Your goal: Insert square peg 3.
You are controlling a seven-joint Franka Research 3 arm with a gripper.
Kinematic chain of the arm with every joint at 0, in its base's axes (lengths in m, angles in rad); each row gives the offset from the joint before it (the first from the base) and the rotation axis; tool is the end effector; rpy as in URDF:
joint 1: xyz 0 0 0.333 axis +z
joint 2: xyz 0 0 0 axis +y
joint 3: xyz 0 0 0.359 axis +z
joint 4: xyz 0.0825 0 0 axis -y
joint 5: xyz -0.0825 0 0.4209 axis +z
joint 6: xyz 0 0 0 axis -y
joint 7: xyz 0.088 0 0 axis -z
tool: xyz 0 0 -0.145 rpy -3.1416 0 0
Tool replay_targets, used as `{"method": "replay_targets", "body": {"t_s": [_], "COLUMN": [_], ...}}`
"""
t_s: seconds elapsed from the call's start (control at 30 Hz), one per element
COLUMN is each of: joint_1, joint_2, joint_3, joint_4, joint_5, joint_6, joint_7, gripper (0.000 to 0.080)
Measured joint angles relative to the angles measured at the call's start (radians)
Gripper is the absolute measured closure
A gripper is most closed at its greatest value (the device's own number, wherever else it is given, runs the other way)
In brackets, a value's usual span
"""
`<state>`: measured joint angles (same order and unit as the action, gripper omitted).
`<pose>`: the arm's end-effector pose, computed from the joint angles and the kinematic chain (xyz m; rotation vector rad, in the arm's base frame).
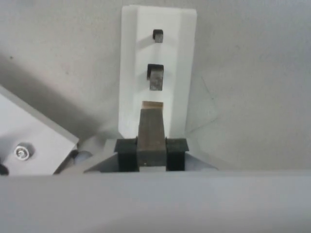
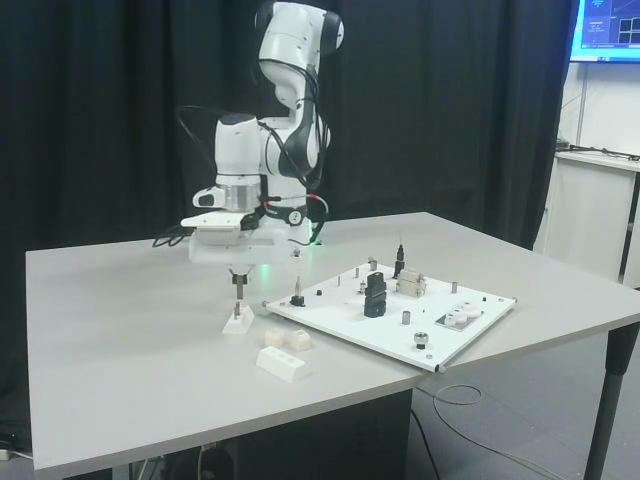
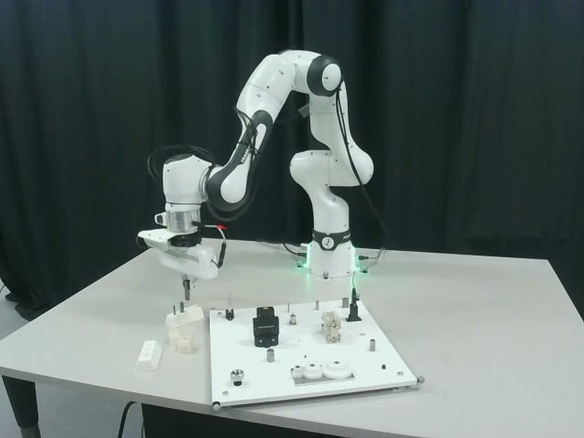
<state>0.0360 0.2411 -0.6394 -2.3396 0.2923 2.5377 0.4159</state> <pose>0.4479 -0.3145 0.2269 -2.5345 1.8181 -0.0349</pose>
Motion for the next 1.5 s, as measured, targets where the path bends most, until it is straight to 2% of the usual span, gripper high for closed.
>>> {"method": "replay_targets", "body": {"t_s": [0.37,1.5], "joint_1": [0.0,0.001], "joint_2": [-0.011,-0.012], "joint_3": [-0.009,-0.009], "joint_4": [0.021,0.03], "joint_5": [-0.017,-0.025], "joint_6": [-0.037,-0.037], "joint_7": [0.0,0.001], "gripper": [0.0689,0.0689]}}
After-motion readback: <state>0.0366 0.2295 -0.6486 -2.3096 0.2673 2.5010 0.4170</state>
